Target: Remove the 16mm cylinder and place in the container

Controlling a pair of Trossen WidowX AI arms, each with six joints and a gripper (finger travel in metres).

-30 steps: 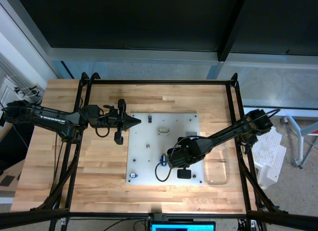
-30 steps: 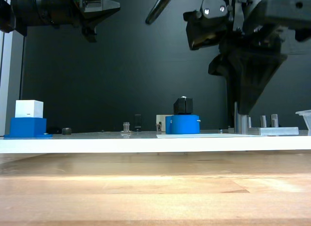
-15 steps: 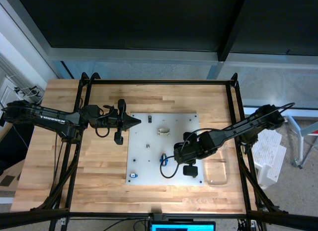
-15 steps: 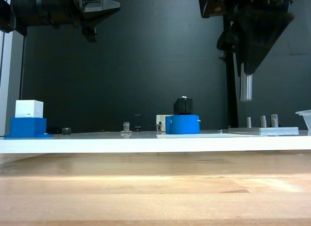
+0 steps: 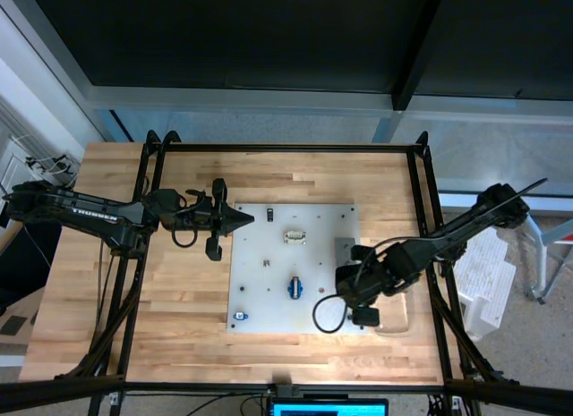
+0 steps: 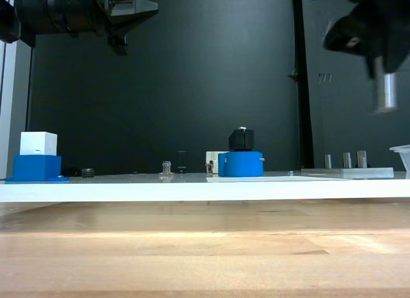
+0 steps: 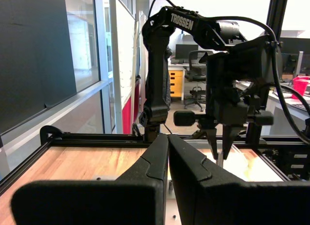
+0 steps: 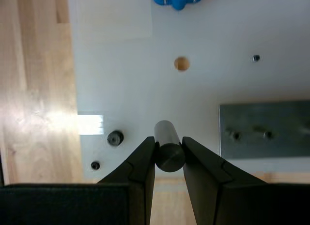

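Steel-grey and smooth, the rod is off the board and up in the air, though from above it cannot be seen. In the high view the right gripper (image 5: 358, 292) points down near the white board's (image 5: 269, 291) right edge, with the clear tray (image 5: 405, 314) partly under the arm. The left gripper (image 5: 242, 218) hangs over the board's far-left edge, well apart.

In the low view the rod (image 6: 386, 93) hangs upright below the right gripper (image 6: 382, 66), well above the grey block (image 6: 349, 173) and just short of the tray's rim (image 6: 402, 150). This part is blurred, so the exact hold is unclear.

In the left wrist view, the left gripper (image 7: 168, 143) has its fingers pressed together on nothing. The right gripper (image 7: 221, 146) stands opposite, and the pale sliver below it is probably the rod.

In the right wrist view, the right gripper (image 8: 168, 143) is clamped on the rod (image 8: 168, 148), one finger on each round side, over the board (image 8: 126, 80) near an open hole (image 8: 181, 63).

It looks solid, stiff and dense for its size, in no danger of crushing. Its polished sides are likely slippery, so it may slide or swivel between flat fingers. A firm pinch across the width suits it, and it should be let go low, since it will probably roll in the tray.
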